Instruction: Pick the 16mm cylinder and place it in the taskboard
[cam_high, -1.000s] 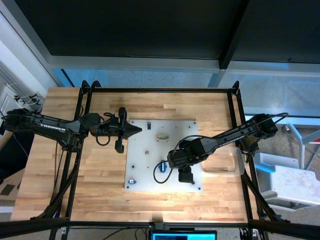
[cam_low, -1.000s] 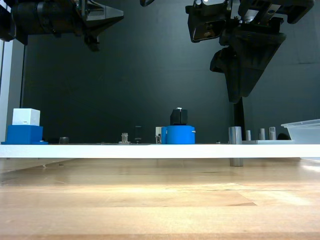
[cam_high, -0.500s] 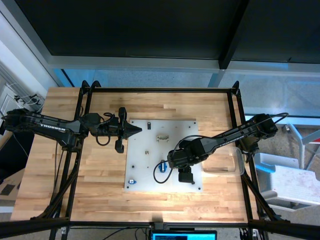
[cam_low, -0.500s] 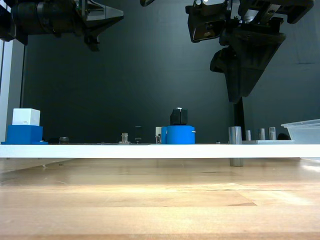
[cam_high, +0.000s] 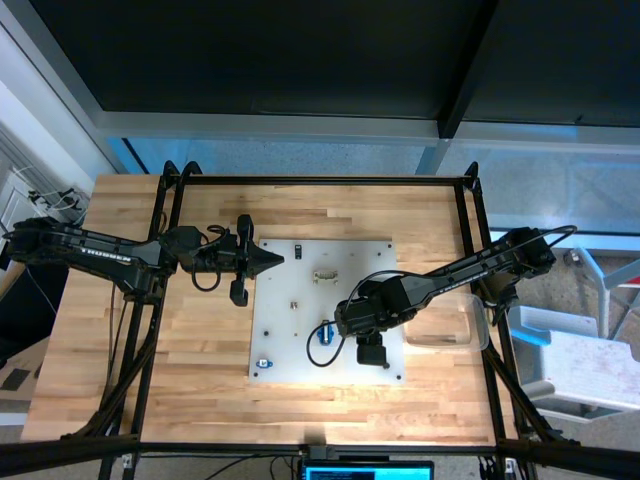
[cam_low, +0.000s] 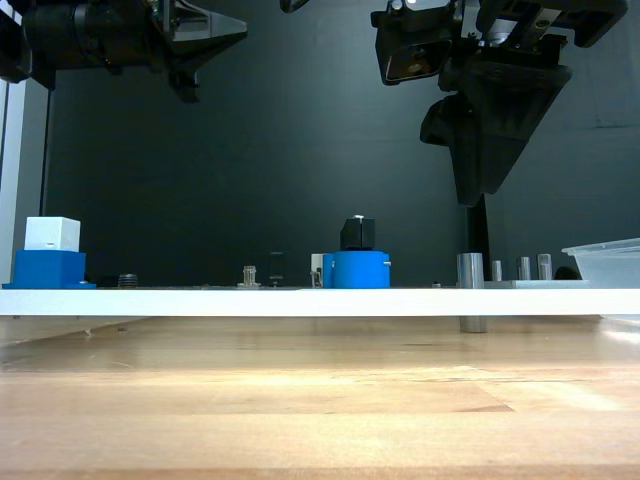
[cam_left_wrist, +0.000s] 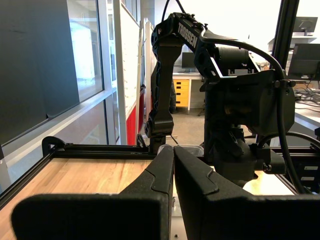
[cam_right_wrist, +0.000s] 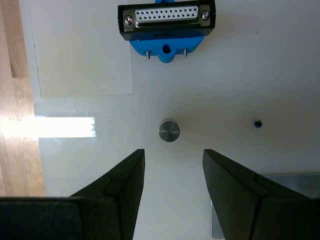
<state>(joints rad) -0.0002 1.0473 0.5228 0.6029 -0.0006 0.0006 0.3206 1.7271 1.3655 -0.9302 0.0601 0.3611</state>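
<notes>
peg (cam_right_wrist: 169, 130) stands upright on the board (cam_right_wrist: 230, 75), straight below the parted right tool (cam_right_wrist: 173, 152); closed left tool (cam_left_wrist: 173, 150) hangs over its left edge.

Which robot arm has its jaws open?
The right gripper, hanging over the 16mm cylinder on the taskboard: its jaws stand wide apart. The left gripper, raised over the taskboard's left edge, has its jaws pressed together.
</notes>
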